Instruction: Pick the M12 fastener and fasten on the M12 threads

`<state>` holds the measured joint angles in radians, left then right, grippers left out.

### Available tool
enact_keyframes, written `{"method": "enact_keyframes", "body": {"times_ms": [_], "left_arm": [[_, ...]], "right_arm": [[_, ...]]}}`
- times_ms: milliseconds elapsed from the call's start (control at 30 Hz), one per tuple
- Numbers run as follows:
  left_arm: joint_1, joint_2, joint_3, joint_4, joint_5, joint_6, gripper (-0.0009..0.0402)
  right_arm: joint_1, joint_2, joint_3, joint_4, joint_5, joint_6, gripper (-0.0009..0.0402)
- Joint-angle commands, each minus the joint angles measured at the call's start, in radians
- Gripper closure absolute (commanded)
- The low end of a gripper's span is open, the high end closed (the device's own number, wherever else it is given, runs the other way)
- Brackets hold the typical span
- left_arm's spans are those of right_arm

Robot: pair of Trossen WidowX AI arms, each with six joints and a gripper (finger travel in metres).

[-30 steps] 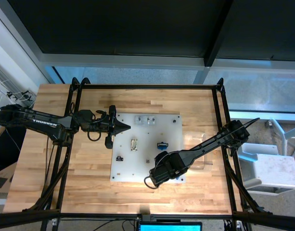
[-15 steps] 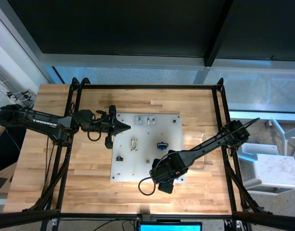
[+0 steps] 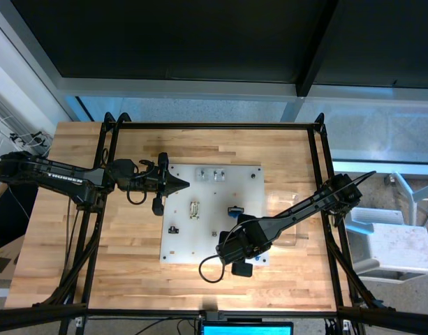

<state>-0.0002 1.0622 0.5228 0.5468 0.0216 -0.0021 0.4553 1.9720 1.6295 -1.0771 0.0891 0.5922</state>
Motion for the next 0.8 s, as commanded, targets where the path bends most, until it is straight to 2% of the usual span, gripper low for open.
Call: {"method": "enact_keyframes", "body": {"times_ms": [33,300,500,600,800], "left_arm": [[0.0,0.0,0.0,0.0,0.0,0.0,0.0393],[0.0,0.0,0.0,0.0,0.0,0.0,0.0393],[0.0,0.0,0.0,0.0,0.0,0.0,0.0393],[0.0,0.0,0.0,0.0,0.0,0.0,0.0393],[0.0,0.0,0.0,0.0,0.0,0.0,0.0393]], "right_arm": [[0.001,0.001,-0.05,0.038,-0.002,-0.008,0.0392],[0.003,0.001,-0.13,0.13,0.001,-0.005,0.0393],[0.003,0.001,-0.134,0.13,0.002,-0.002,0.0393],[0.003,0.001,-0.135,0.138,0.018,-0.002,0.0393],[0.003,0.001,-0.137,0.156,0.022,-0.002,0.0393]]}}
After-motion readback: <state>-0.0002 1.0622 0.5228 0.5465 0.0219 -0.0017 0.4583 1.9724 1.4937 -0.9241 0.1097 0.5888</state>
